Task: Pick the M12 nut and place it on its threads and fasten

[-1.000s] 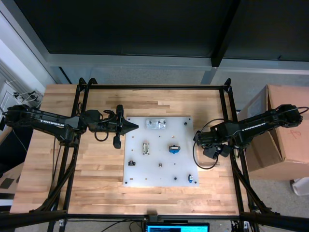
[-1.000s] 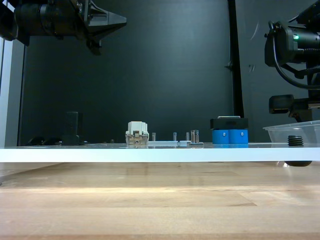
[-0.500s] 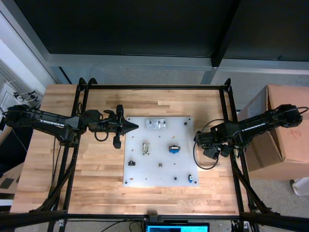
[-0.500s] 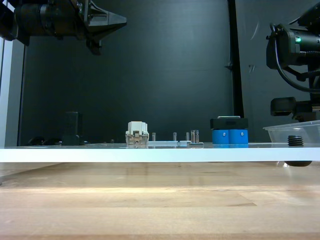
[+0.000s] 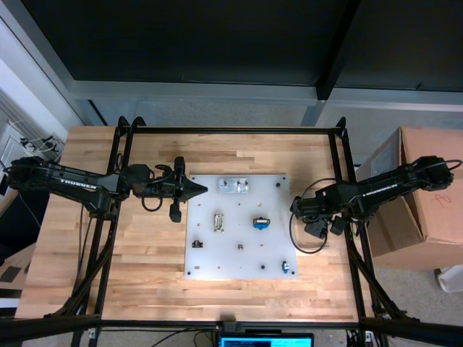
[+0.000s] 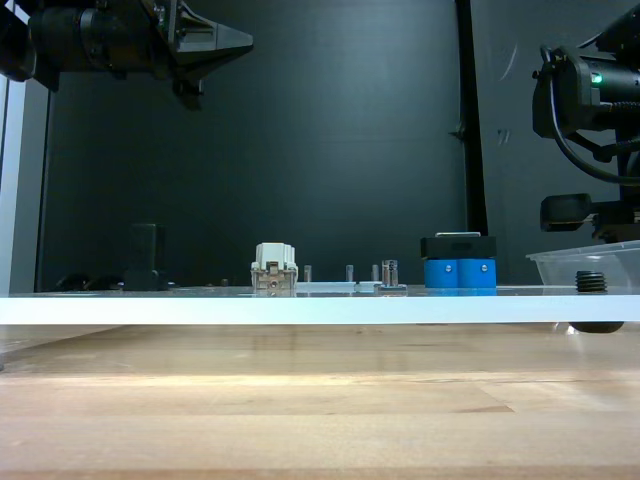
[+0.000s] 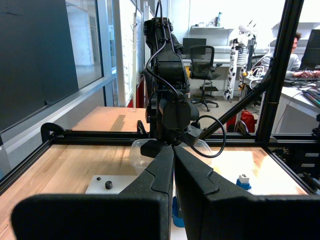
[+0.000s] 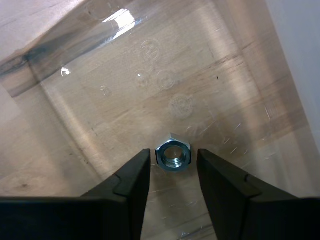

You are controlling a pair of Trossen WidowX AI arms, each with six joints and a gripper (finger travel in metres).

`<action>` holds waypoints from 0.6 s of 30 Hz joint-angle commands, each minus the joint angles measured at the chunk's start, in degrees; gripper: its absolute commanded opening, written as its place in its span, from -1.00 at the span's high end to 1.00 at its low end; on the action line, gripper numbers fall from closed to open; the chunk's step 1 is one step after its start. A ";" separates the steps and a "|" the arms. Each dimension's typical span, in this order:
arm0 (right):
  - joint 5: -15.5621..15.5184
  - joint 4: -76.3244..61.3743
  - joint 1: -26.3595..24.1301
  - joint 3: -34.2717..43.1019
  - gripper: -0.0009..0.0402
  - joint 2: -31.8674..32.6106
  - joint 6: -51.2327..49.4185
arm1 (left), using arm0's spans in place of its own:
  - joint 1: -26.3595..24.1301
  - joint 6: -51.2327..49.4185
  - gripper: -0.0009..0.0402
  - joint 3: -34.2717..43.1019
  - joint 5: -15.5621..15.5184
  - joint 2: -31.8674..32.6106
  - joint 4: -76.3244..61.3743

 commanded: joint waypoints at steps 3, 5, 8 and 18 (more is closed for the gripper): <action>0.00 -0.11 0.02 0.02 0.59 0.00 -0.02 | 0.00 0.00 0.96 0.02 0.02 0.00 0.02; 0.00 -0.20 0.02 0.02 0.68 0.00 0.00 | 0.00 0.00 0.96 0.02 0.02 0.00 0.02; 0.00 -0.22 0.04 0.02 0.80 0.00 0.02 | 0.00 0.00 0.96 0.02 0.00 0.00 0.02; 0.04 -0.24 0.17 0.15 0.92 0.00 0.17 | 0.00 0.00 0.96 0.02 0.00 0.00 0.02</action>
